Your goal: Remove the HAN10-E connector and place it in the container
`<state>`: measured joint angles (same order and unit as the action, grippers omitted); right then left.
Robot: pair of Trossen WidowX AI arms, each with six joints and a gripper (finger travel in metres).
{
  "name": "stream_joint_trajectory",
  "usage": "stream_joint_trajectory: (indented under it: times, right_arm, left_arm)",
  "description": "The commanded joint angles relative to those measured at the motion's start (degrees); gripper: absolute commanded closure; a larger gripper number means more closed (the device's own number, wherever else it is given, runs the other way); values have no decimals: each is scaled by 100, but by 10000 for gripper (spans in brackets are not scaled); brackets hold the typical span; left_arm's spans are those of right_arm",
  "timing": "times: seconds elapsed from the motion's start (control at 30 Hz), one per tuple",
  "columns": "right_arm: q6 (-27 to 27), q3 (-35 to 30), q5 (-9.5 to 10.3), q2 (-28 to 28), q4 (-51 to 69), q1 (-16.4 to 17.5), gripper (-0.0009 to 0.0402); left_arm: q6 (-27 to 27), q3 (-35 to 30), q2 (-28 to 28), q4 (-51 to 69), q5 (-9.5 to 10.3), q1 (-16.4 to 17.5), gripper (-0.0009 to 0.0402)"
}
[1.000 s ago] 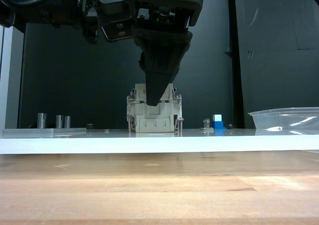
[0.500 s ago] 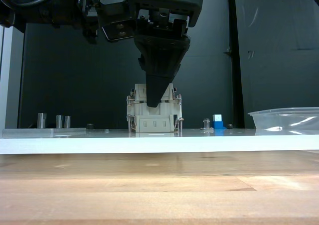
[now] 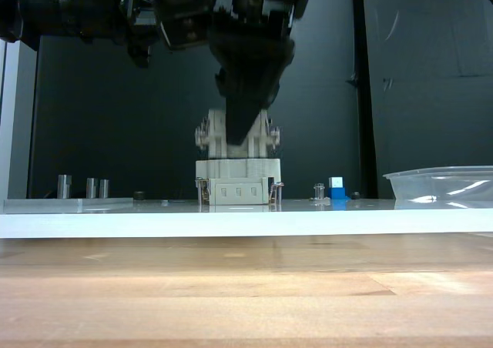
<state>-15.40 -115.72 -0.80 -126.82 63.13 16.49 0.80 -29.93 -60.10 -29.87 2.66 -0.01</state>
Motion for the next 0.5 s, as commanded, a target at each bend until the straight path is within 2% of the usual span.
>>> stream_joint_trajectory:
  times: [0.03,0.5]
  right_arm:
    - [-11,-2,-48,52,52,7,363]
    - [4,4,-68,385,365,-11,364]
  left_arm:
    - [0,-2,-2,0,-2,0,393]
    - [0,-2,-2,0,-2,0,393]
